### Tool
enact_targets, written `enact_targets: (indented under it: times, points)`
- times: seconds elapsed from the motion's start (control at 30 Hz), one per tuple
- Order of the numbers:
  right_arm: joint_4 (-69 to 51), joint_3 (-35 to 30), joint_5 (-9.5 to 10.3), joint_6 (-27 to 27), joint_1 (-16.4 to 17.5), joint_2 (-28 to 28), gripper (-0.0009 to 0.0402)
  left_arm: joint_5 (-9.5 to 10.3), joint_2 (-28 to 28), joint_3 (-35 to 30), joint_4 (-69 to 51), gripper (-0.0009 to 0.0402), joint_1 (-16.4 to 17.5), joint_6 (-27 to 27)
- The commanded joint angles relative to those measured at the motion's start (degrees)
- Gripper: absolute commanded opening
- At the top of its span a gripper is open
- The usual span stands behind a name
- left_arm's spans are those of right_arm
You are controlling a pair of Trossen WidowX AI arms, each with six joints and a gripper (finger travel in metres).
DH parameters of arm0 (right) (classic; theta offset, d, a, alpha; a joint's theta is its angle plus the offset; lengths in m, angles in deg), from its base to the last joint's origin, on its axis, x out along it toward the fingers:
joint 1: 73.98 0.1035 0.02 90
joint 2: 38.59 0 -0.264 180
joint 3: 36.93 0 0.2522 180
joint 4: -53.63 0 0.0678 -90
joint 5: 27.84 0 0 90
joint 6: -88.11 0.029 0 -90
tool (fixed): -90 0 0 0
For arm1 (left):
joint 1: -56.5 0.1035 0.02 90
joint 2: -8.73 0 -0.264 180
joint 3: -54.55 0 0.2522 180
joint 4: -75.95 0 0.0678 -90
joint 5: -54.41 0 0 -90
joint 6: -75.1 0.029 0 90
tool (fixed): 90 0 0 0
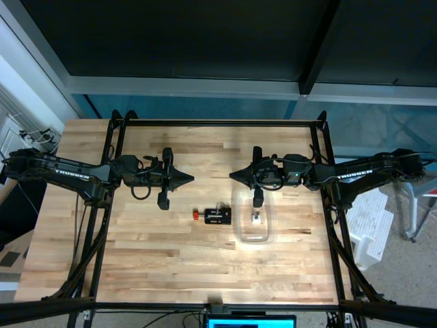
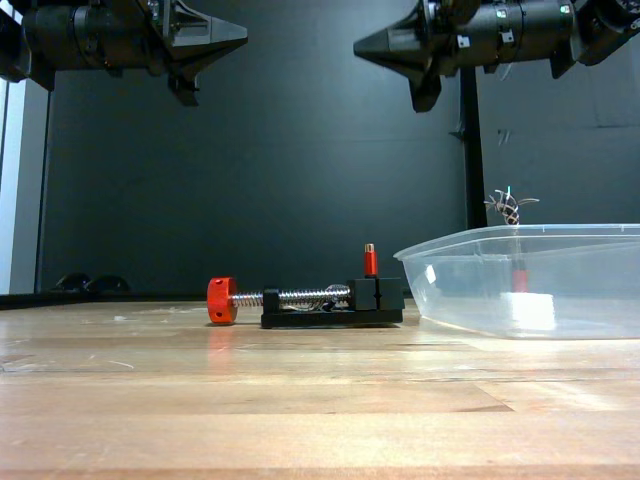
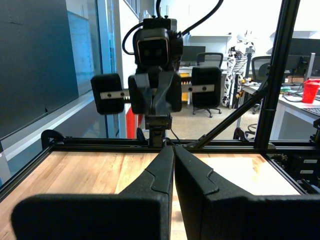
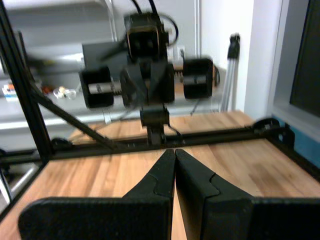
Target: Pick the rca connector and install on the hub
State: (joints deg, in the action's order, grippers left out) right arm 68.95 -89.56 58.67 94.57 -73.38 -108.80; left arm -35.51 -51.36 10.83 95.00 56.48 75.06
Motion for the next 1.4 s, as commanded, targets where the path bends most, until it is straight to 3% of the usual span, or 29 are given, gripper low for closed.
enact_targets:
  times: [0.03,0.63,1.17,1.4]
  points:
    - [-5.8,-1.0,0.04,1.2,0.5,0.1,0.0,-0.02,0.0,0.0,0.0,0.0,0.0,0.0]
    - [-53.5,-16.1,0.07,3.7,6.3,0.1,0.0,-0.02,0.0,0.0,0.0,0.0,0.0,0.0]
    - [-70.1,-19.7,0.15,7.0,12.7,-0.9,0.0,-0.02,0.0,0.0,0.0,0.0,0.0,0.0]
    - [-74.8,-19.7,-0.17,8.3,13.6,-0.9,0.002,-0.02,0.0,0.0,0.0,0.0,0.0,0.0]
